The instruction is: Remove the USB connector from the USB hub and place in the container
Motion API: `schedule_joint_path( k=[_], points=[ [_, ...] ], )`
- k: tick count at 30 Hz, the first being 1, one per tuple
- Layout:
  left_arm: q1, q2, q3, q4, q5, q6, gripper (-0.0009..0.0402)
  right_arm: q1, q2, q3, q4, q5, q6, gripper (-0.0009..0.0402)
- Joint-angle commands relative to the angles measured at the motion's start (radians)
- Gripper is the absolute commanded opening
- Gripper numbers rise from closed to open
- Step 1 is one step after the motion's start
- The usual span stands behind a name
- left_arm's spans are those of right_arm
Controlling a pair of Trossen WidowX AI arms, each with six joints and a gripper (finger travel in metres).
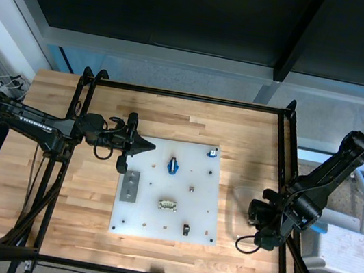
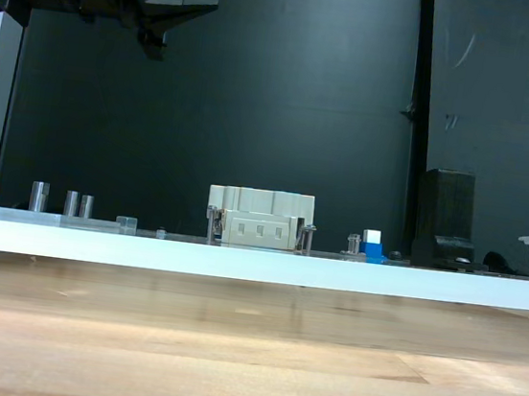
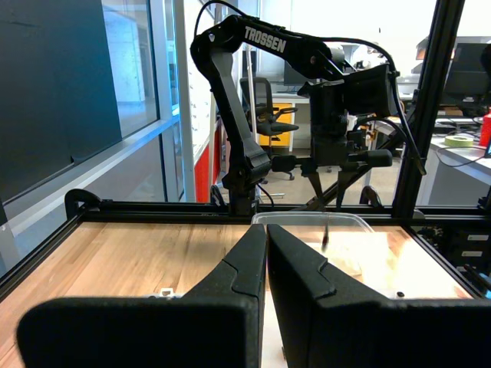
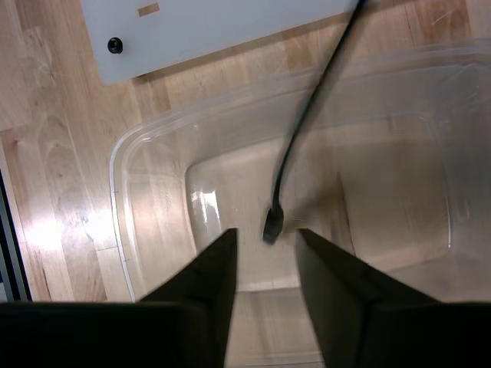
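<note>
The USB connector [image 4: 303,123], a thin black cable ending in a small dark plug, hangs blurred inside the clear container [image 4: 123,176], its plug just off my right gripper's tips. My right gripper [image 4: 265,234] is open above the container [image 1: 240,196] at the table's right, with nothing clamped between its fingers. From the left wrist view the right gripper [image 3: 328,188] stands over the container [image 3: 307,221] with the connector [image 3: 326,234] below it. The USB hub [image 1: 186,229] is a small black block near the white board's front edge. My left gripper [image 1: 147,146] hovers shut over the board's left edge.
On the white board [image 1: 150,208] stand a blue upright knob [image 1: 172,166], a grey block with pegs [image 1: 131,186], a beige connector housing [image 1: 168,206] and a small blue-white part [image 1: 212,152]. A black frame rail [image 1: 287,174] runs beside the container.
</note>
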Motion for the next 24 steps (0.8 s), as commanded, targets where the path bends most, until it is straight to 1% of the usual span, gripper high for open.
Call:
schedule_joint_path(
  k=[1,4,8,24],
  points=[
    [0.000,0.000,0.000,0.000,0.000,0.000,0.0001,0.000,0.000,0.001,0.000,0.000,0.000,0.0167],
    [0.000,0.000,0.000,0.000,0.000,0.000,0.0001,0.000,0.001,0.001,0.000,0.000,0.000,0.0197],
    [0.000,0.000,0.000,0.000,0.000,0.000,0.0001,0.000,0.001,0.001,0.000,0.000,0.000,0.0217],
    [0.000,0.000,0.000,0.000,0.000,0.000,0.0001,-0.001,0.001,0.001,0.000,0.000,-0.001,0.0208]
  ],
)
